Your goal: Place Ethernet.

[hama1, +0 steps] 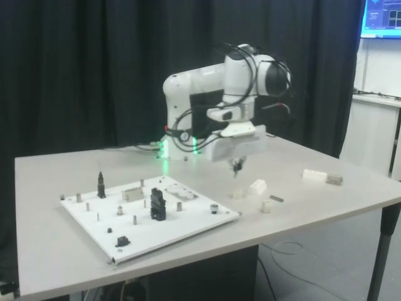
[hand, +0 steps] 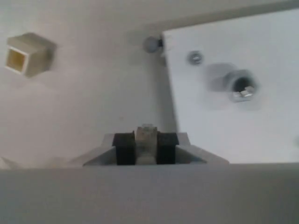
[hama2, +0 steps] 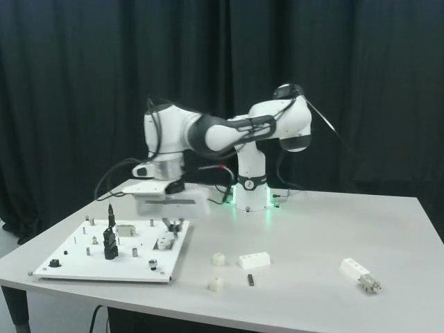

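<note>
Gripper (hand: 146, 148) is clamping a small Ethernet plug (hand: 146, 136), hovering at the white board's (hand: 233, 93) edge; seating it is remaining.

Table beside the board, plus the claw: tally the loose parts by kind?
Small cubes: 2
Larger white blocks: 2
Small black bar: 1
Grey piece: 1
Ethernet plug in claw: 1
Total: 7

Matt white board (hand: 233, 116) carries shiny metal nuts (hand: 244, 93); the grey table (hand: 84, 107) looks smooth
</note>
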You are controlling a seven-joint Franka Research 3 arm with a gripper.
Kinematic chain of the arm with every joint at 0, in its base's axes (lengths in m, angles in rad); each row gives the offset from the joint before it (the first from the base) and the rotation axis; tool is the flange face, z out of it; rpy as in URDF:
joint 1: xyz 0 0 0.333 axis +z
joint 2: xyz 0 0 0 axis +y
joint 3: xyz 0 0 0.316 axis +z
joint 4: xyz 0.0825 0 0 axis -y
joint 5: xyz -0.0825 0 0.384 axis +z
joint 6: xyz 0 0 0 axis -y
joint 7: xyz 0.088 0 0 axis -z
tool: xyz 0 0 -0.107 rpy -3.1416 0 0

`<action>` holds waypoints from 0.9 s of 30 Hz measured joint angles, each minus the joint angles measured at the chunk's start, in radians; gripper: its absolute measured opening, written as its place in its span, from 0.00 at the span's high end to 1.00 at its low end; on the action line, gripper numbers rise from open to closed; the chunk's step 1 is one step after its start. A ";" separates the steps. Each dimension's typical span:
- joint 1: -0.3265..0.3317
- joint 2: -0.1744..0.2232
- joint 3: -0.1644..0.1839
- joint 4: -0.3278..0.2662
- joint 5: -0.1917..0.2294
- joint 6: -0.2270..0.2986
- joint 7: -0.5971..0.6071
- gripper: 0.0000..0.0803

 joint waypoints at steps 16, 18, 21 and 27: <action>0.164 -0.004 0.073 -0.073 -0.011 0.139 0.327 0.88; 0.172 -0.006 0.084 -0.073 -0.011 0.152 0.364 0.88; 0.181 -0.009 0.099 -0.073 -0.010 0.167 0.410 0.88; 0.194 -0.010 0.121 -0.072 -0.006 0.183 0.463 0.88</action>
